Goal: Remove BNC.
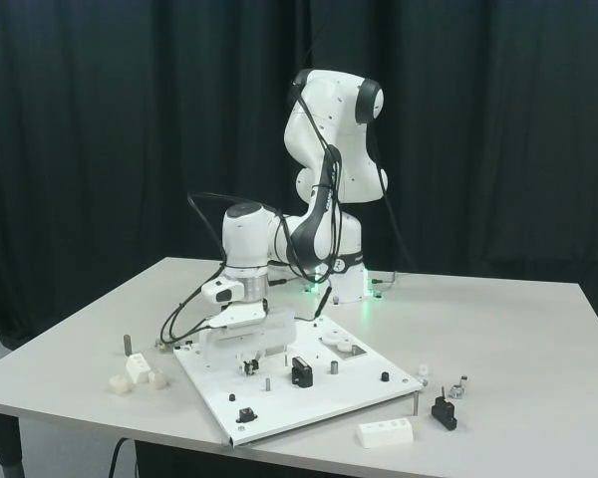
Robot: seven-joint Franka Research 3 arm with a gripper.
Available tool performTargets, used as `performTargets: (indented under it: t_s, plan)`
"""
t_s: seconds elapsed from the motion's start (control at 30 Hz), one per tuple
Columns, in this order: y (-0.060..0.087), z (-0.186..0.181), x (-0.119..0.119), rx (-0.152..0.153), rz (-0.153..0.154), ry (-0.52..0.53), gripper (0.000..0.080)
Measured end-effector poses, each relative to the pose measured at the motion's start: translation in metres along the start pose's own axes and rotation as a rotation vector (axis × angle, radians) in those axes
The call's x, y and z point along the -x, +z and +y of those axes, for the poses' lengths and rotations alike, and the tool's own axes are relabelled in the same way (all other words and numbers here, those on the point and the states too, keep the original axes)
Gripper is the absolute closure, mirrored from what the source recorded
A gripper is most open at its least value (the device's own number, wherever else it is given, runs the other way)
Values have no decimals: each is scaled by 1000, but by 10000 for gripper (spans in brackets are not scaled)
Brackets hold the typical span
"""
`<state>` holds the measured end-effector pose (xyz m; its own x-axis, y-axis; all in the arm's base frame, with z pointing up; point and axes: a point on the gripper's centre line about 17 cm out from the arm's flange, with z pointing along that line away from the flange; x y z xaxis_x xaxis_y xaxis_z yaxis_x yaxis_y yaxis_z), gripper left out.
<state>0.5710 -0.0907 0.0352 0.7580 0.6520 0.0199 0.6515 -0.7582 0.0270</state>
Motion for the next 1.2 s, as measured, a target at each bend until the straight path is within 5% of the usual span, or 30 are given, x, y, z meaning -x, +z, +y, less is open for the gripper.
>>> performTargets:
  t_s: [0.73,1.2]
  plan:
    - [-3,0,0,-3,3,-123,682]
    - [-39,2,-3,-22,42,-74,682]
